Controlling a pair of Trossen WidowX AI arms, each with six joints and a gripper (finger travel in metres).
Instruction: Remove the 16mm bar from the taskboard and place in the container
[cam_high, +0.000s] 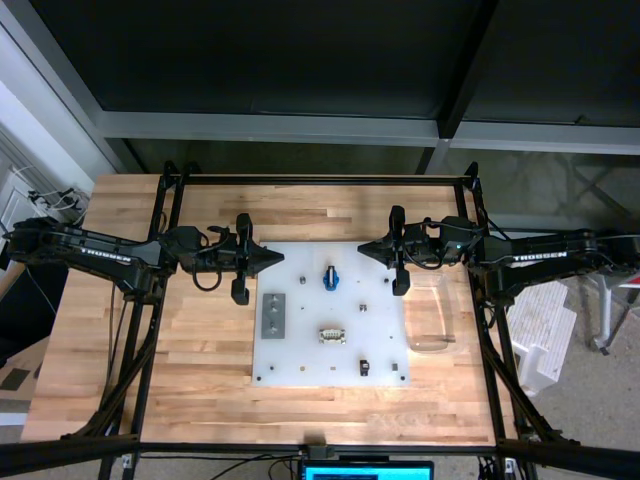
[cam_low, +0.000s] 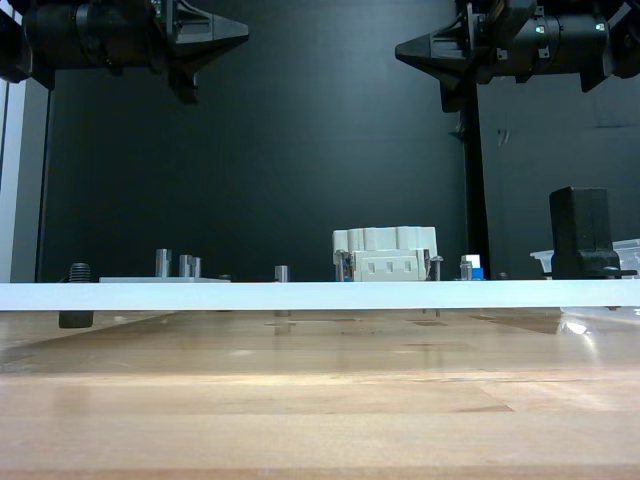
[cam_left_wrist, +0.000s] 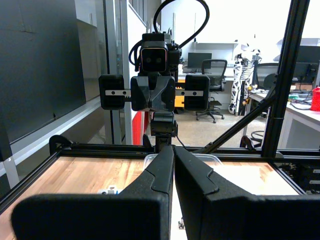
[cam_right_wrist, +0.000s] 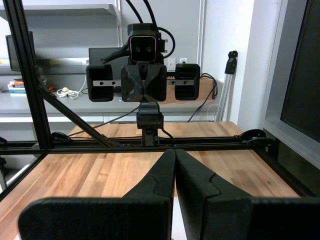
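While the left gripper (cam_high: 279, 257) and right gripper (cam_high: 363, 248) hover empty, fingers pressed together, above the far edge of the board (cam_high: 300, 350), the bar (cam_high: 273, 323) seemingly stands in the grey block (cam_high: 273, 313) at its left, so reaching comes first: spread, descend, pinch, then cross right to the tub (cam_high: 432, 346).

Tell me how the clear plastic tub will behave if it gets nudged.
The clear rectangular plastic tub looks thin-walled and empty: probably light, apt to slide on the smooth wooden table. Low and wide, it seems unlikely to tip. Left gripper and right gripper hover shut, high over the white square taskboard.
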